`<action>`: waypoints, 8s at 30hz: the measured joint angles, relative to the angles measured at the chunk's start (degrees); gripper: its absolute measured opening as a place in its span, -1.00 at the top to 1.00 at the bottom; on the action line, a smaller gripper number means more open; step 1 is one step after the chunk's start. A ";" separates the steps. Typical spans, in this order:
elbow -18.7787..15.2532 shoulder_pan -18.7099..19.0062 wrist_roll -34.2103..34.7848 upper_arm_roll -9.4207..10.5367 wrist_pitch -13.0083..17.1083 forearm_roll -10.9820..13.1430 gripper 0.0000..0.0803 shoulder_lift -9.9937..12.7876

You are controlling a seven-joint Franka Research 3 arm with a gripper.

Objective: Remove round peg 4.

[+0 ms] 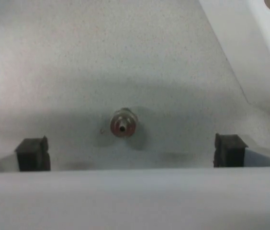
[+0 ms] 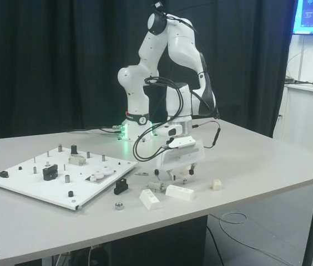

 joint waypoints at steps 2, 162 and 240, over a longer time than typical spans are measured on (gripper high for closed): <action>0.08 0.00 0.14 0.01 -0.07 0.00 -0.57 0.00; 8.36 -0.58 0.50 -5.60 -12.21 -11.10 -0.99 -1.45; 11.01 -28.67 -28.34 -9.20 -20.50 -22.73 -0.99 -4.83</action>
